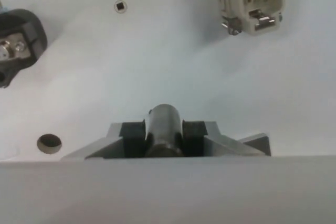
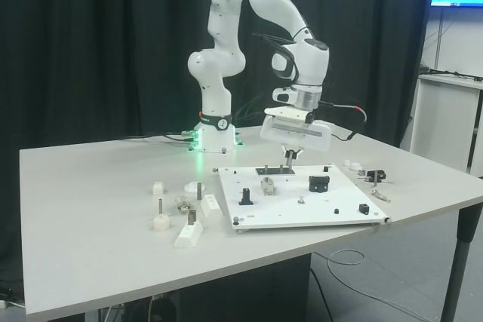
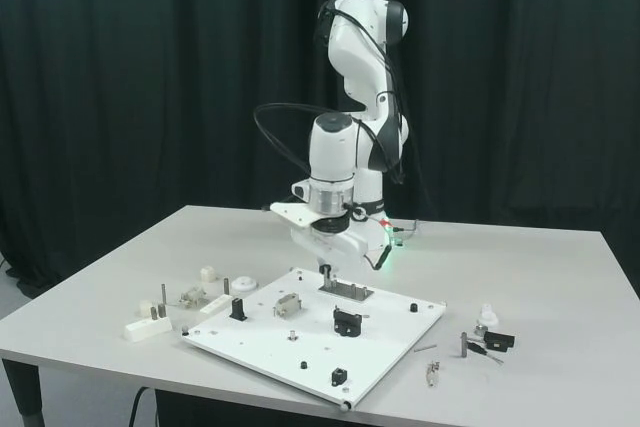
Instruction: Place round peg 4.
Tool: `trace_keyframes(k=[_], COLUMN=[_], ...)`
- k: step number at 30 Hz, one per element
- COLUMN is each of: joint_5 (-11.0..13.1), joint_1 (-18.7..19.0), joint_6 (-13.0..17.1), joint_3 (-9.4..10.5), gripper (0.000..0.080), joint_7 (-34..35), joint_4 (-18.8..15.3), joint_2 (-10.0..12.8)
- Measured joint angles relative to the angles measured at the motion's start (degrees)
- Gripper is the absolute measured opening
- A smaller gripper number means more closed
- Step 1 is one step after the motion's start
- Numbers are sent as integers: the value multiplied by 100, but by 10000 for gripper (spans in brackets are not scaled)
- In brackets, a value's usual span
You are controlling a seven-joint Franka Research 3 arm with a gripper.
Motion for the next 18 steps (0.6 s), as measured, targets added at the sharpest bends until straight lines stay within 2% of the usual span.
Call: trace_keyframes(k=[7,18], joint_5=[-95,-130], joint_1=[0,0], joint_6=[-213,-284], joint_3=[-2,-10], gripper=[145,145], joint_7=[115,181], joint_4=[62,75], joint_2=[-73,-156])
